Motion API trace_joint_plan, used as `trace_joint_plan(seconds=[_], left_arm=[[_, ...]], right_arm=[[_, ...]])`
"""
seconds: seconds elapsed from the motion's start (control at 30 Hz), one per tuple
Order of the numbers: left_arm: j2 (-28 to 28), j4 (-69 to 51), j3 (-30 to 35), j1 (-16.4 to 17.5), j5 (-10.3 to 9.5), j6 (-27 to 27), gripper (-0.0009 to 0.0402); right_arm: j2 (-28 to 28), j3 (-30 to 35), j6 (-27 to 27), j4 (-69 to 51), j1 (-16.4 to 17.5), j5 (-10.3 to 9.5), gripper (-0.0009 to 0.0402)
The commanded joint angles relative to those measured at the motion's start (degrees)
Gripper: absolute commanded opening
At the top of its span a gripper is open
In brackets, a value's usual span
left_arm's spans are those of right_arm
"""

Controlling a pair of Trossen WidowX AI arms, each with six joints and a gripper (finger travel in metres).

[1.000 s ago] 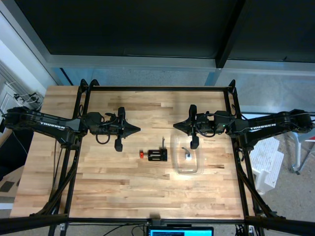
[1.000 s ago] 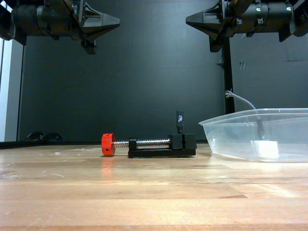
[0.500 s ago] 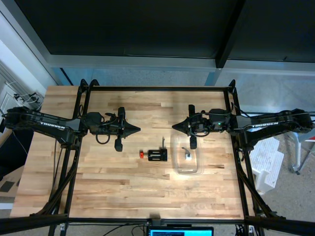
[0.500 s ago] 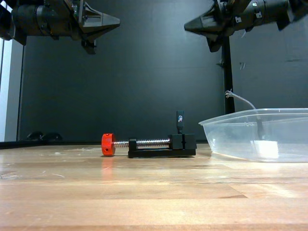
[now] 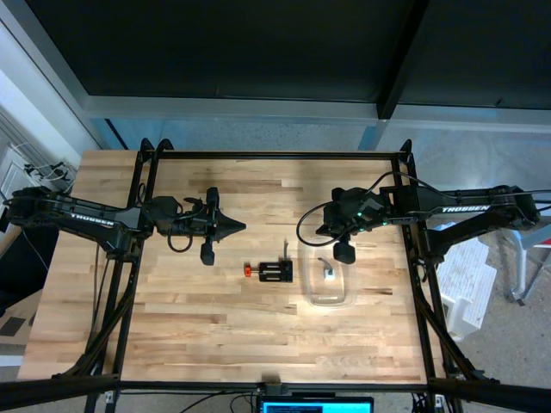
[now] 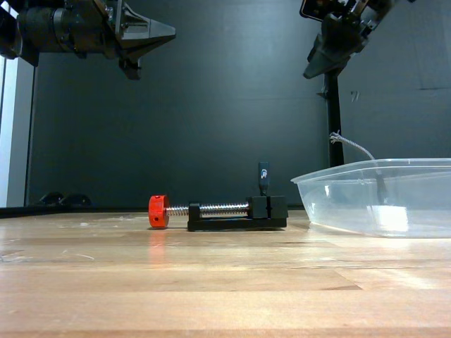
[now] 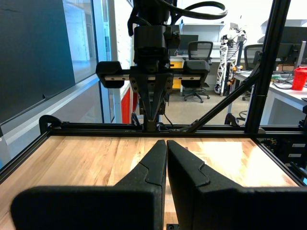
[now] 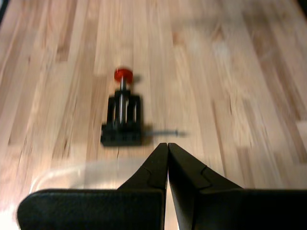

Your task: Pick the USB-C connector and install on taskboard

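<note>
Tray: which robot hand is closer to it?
Right. The right gripper, shut, hangs high over the tray's far edge. The left gripper, also shut, hangs high over the table, well off to the tray's left.

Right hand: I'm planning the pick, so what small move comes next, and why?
Probably lower the right hand toward the USB-C connector in the clear tray: it hangs shut and empty, tilted down, high above the tray's edge. The left hand hangs shut, high at the left.
</note>
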Motion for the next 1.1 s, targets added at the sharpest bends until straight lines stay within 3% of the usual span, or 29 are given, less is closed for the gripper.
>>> trace_joint_plan(seconds=[0.03,0.2,0.47,0.67,1.03,1.1], left_arm=[[0.0,0.02,0.02,0.02,0.0,0.02,0.0],[0.0,0.02,0.02,0.0,0.0,0.02,0.0],[0.0,0.02,0.02,0.0,0.0,0.02,0.0],[0.0,0.02,0.02,0.0,0.0,0.02,0.0],[0.0,0.02,0.02,0.0,0.0,0.02,0.0],[0.0,0.02,0.02,0.02,0.0,0.02,0.0]], right_arm=[[1.44,3.32,0.96,-6.93,0.11,-0.11,0.0],[3.8,8.41,2.43,-15.23,0.59,-2.58,0.0],[8.41,14.47,2.43,-26.99,0.9,-2.54,0.0],[11.54,15.37,3.52,-31.63,1.09,-2.51,0.0004],[16.15,15.34,3.96,-33.18,2.12,-2.34,0.0095],[16.83,15.34,3.96,-33.07,2.71,-1.01,0.0114]])
